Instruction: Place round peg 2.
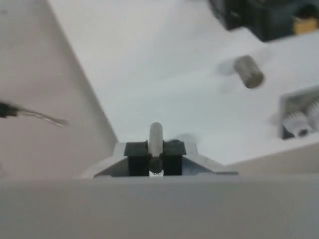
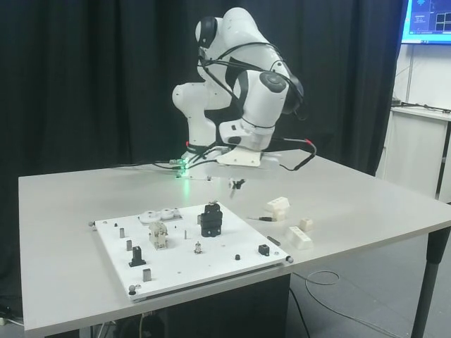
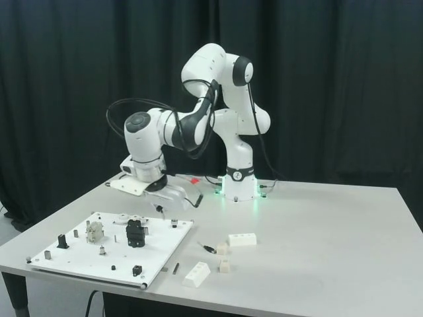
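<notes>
Wrist view showed my gripper (image 1: 156, 162) pinching round peg 2 (image 1: 156, 142), its long axis running straight out past my fingertips. I hung above the far edge of the white board (image 2: 211, 264), whose fixtures lay below me toward six o'clock in the first room view. I counted one arm, one board, one black block (image 2: 211, 220), three white blocks on the worktop (image 2: 366, 204).
</notes>
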Controlling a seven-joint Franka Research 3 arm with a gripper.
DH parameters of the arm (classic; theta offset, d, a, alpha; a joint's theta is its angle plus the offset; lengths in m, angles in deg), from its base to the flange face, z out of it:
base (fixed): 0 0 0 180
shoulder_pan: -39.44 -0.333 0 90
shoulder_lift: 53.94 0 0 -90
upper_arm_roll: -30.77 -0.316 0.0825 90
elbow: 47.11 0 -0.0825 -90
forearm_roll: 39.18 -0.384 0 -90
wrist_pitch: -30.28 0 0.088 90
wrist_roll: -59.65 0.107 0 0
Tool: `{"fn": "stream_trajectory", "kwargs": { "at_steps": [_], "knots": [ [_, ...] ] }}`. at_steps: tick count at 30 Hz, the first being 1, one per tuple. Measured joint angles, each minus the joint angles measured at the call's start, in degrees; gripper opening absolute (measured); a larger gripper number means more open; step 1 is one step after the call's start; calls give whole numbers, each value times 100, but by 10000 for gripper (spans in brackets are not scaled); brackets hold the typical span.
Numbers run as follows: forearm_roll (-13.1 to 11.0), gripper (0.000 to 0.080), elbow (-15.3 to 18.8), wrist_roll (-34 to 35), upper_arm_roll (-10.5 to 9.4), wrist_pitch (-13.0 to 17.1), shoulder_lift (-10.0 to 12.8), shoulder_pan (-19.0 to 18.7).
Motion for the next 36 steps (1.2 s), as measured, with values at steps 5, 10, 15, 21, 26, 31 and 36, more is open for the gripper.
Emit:
{"fn": "stream_trajectory", "kwargs": {
  "at_steps": [5,10,15,21,26,31,36],
  "knots": [
    [-59,57,106,89,-103,199,-23,-89],
    [-64,57,208,262,-190,334,-28,-220],
    [-63,57,316,450,-250,448,-34,-375],
    [-52,57,410,673,-256,563,-44,-587],
    [-45,57,457,815,-259,632,-61,-739],
    [-17,57,512,906,-263,699,-104,-867],
    [24,57,529,940,-307,718,-124,-951]
  ]
}}
